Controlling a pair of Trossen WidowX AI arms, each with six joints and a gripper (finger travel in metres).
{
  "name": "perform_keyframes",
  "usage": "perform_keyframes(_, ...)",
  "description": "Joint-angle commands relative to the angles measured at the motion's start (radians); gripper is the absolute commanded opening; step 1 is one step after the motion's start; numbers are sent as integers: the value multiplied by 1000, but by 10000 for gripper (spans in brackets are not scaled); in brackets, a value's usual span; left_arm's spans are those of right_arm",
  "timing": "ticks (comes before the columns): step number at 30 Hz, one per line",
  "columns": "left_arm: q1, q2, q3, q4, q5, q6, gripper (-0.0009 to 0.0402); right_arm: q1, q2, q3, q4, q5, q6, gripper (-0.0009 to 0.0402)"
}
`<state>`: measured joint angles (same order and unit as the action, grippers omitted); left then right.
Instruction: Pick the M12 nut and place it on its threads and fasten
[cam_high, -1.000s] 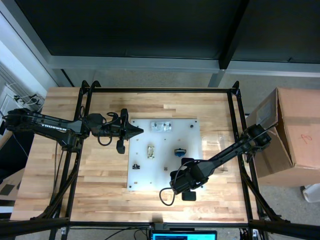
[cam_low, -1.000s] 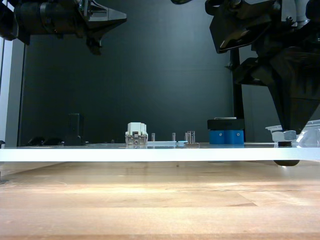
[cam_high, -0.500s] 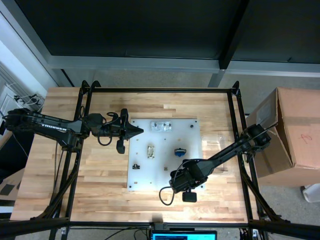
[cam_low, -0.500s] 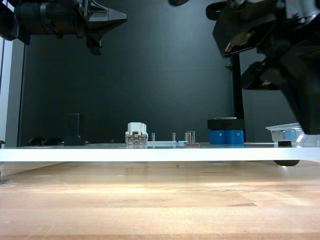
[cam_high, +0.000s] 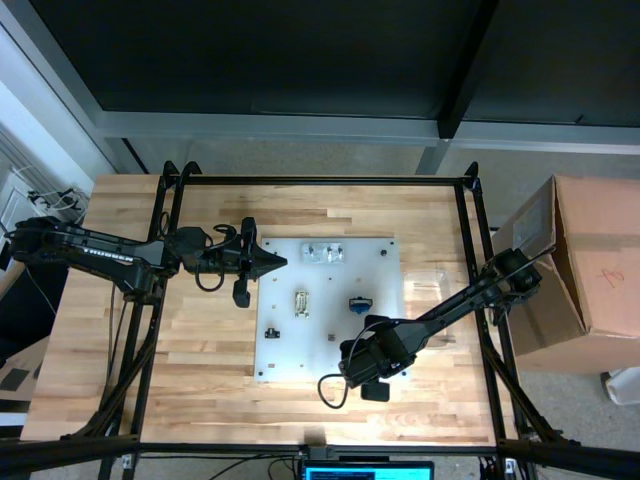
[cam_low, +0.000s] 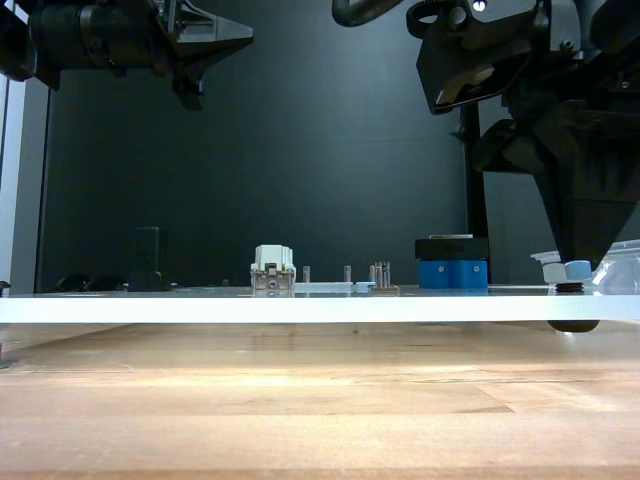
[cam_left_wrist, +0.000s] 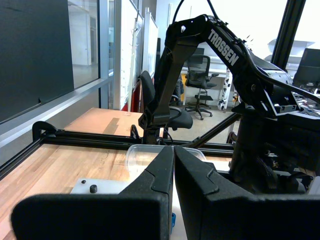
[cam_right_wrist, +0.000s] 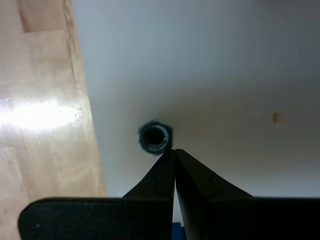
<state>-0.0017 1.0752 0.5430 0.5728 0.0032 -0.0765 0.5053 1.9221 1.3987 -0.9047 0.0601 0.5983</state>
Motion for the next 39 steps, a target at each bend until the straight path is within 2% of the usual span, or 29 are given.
perform_keyframes(1, 0, 0, 0, 1, 0, 0, 0, -1, 0, 0, 27, -158, -5, 0)
perform_keyframes(2, 0, 0, 0, 1, 0, 0, 0, -1, 0, 0, 26, -191, -4, 0)
perform_keyframes(3, 0, 0, 0, 1, 0, 0, 0, -1, 0, 0, 23, -198, -3, 0)
perform_keyframes(7, 0, 0, 0, 1, 0, 0, 0, -1, 0, 0, 7, -179, -3, 0)
perform_keyframes(9, 0, 0, 0, 0, 0, 0, 0, -1, -1, 1, -8, -127, 0, 0)
perform_keyframes(13, 0, 0, 0, 0, 0, 0, 0, -1, -3, 21, -65, 26, 27, 0)
perform_keyframes(15, 0, 0, 0, 0, 0, 0, 0, -1, -3, 26, -73, 77, 27, 0)
perform_keyframes(21, 0, 0, 0, 1, 0, 0, 0, 0, 5, 19, -43, 90, 22, 0)
perform_keyframes(23, 0, 0, 0, 0, 0, 0, 0, 0, 12, 11, -20, 75, 20, 0)
perform_keyframes(24, 0, 0, 0, 0, 0, 0, 0, 0, 14, 10, -13, 50, 11, 0)
perform_keyframes(28, 0, 0, 0, 0, 0, 0, 0, 1, 18, 9, 9, -147, -53, 0)
perform_keyframes(30, 0, 0, 0, 1, 0, 0, 0, 1, 16, 12, -1, -194, -62, 0)
perform_keyframes(31, 0, 0, 0, 0, 0, 0, 0, 2, 13, 13, -11, -183, -63, 0)
perform_keyframes(32, 0, 0, 0, -1, 0, 0, 0, 1, 13, 14, -24, -148, -61, 0)
perform_keyframes(34, 0, 0, 0, 1, 0, 0, 0, 1, 11, 21, -49, -37, -45, 0)
perform_keyframes(36, 0, 0, 0, 0, 0, 0, 0, 1, 11, 27, -64, 42, -31, 0)
perform_keyframes(38, 0, 0, 0, -1, 0, 0, 0, 1, 11, 27, -63, 81, -19, 0)
perform_keyframes(39, 0, 0, 0, -1, 0, 0, 0, 1, 11, 27, -60, 84, -11, 0)
